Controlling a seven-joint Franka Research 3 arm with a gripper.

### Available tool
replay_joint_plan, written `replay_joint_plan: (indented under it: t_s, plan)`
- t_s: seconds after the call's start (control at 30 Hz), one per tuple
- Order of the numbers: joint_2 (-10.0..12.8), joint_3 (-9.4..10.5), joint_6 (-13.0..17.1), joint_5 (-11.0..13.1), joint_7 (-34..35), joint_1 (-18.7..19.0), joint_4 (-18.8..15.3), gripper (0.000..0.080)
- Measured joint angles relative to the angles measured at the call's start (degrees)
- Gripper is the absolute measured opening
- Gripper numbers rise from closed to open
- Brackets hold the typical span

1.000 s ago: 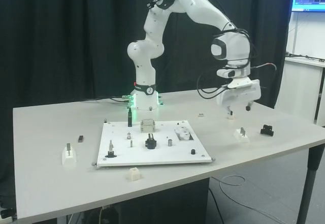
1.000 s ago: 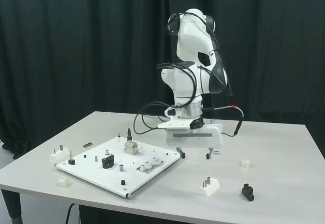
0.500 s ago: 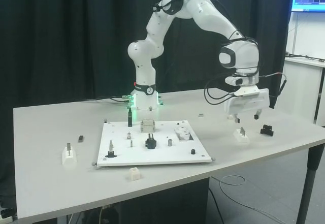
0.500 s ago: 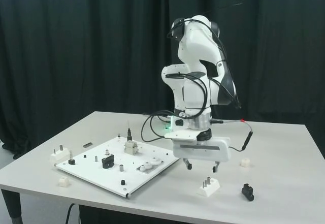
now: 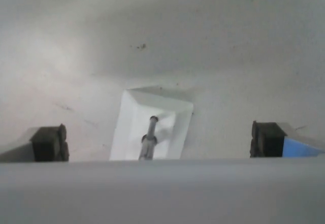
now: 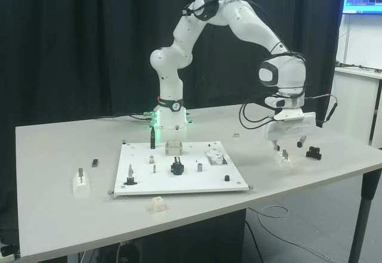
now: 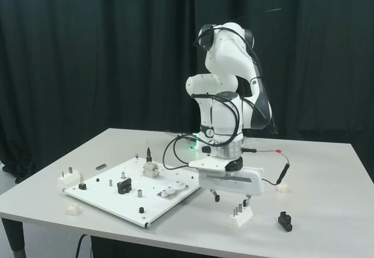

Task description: Pick round peg 2.

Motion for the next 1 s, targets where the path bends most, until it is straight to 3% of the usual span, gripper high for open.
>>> replay_joint_plan:
  t_s: [1.0]
  plan:
    - [3.1, 0.32, -0.4, 0.0, 0.1, 1.5, 0.0, 0.08]
